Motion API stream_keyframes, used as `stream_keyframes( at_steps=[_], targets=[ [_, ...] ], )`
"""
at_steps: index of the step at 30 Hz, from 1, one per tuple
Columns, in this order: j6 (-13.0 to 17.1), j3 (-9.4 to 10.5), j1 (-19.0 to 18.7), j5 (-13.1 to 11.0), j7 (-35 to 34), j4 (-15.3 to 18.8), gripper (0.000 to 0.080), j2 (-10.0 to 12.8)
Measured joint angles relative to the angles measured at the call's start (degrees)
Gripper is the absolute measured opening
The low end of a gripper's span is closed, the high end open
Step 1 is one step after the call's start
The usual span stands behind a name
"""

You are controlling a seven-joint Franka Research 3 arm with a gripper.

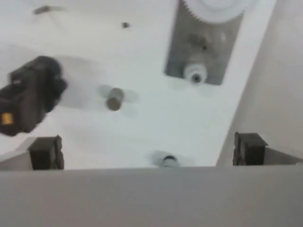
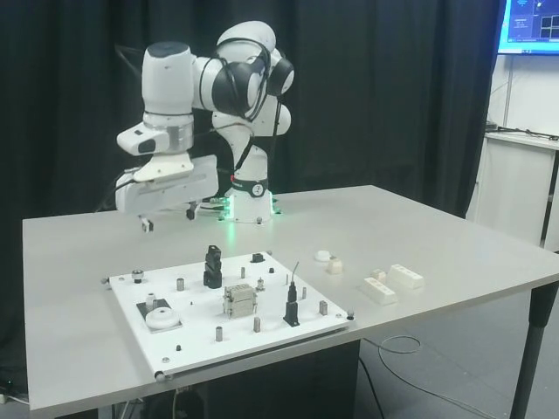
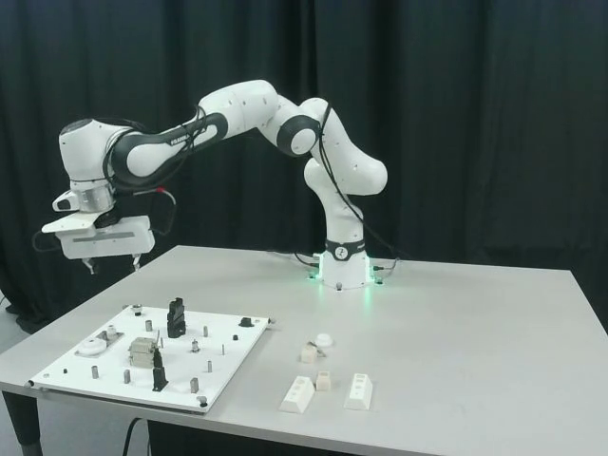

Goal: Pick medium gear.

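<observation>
1. Gripper (image 2: pixel 169 218) of the white Franka arm (image 2: pixel 236 83) hangs above the far edge of the white board (image 2: pixel 196 345), well clear of it. Its two fingers stand wide apart with nothing between them, as your wrist view shows.
2. You find the medium gear (image 2: pixel 323 256) off the board: a white round piece lying flat on the grey table (image 2: pixel 454 236), just past the board's side that faces the white blocks (image 2: pixel 393 281). The gripper is well apart from it.
3. On the board, at the corner farthest from that gear, a grey plate (image 1: pixel 182 47) carries a large white gear (image 1: pixel 218 7) at one end and a small white gear (image 1: pixel 195 74) at the other. The peg between them is bare.
4. A black connector (image 2: pixel 211 266) stands upright near the board's middle, with a short metal peg (image 1: pixel 114 98) beside it toward the grey plate.
5. Green light glows at the arm's base (image 2: pixel 249 209), behind the board.
</observation>
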State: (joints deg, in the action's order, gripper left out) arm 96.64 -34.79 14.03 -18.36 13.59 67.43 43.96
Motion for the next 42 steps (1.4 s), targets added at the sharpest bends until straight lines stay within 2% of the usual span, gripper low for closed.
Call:
stream_keyframes(
  at_steps=[11, 22, 33, 38, 42],
  targets=[
    [-5.12, -0.25, -2.73, -0.16, -4.05, 1.03, 0.08, -3.72],
    [-7.54, -1.87, -7.54, -0.15, -9.1, 6.26, 0.08, -8.53],
    [-8.36, -2.76, -13.5, 0.17, -15.05, 15.56, 0.08, -15.98],
    [-7.77, -2.81, -16.62, 1.63, -18.5, 20.88, 0.08, -19.76],
    [-5.91, -2.8, -19.37, 3.22, -21.49, 25.65, 0.08, -22.99]
  ],
)
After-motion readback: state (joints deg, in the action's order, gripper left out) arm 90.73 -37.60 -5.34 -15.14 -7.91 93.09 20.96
